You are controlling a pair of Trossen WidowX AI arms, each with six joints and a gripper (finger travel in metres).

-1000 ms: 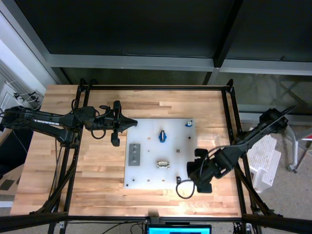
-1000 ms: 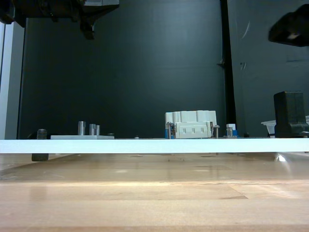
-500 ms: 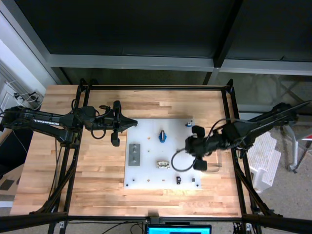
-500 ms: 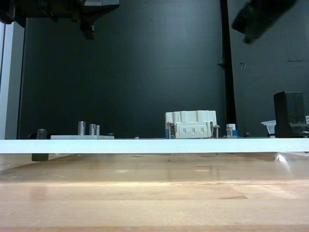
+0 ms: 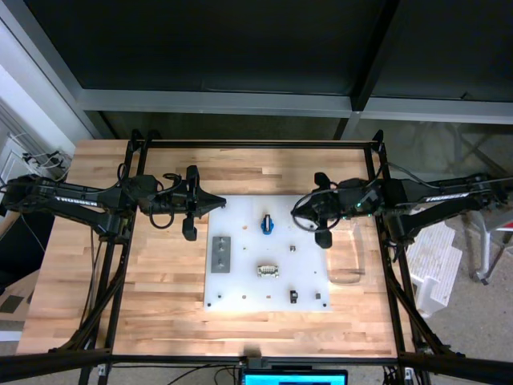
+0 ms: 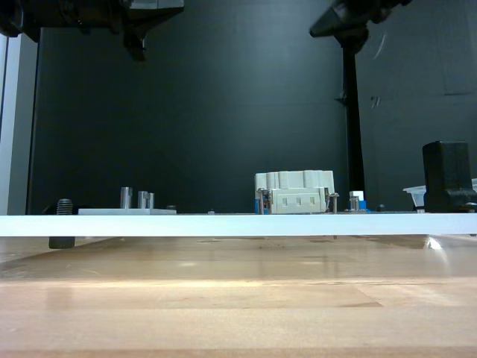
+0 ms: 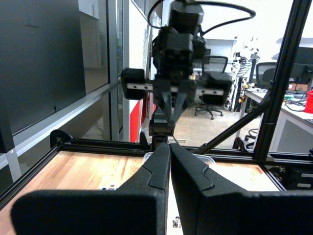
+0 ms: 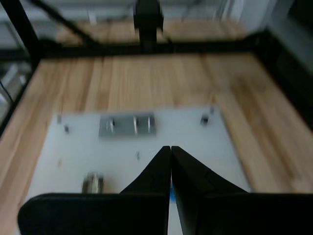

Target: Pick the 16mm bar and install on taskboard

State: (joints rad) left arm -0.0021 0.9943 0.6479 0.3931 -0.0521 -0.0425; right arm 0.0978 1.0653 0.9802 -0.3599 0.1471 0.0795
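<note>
Both pressed together: left tool (image 5: 218, 204) at board's (image 5: 240, 277) L edge, right tool (image 5: 298, 213) over R side, wood table (image 5: 160, 277); 16mm bar unclear.

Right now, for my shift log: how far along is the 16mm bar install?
Done: cannot tell; pegs stand in the gray block on the taskboard, but whether one is the 16mm bar is unclear. In hand: nothing; the left claw, over the board's left edge, and the right claw, over its far right, are shut and empty. Left: possibly picking and seating the bar.
</note>
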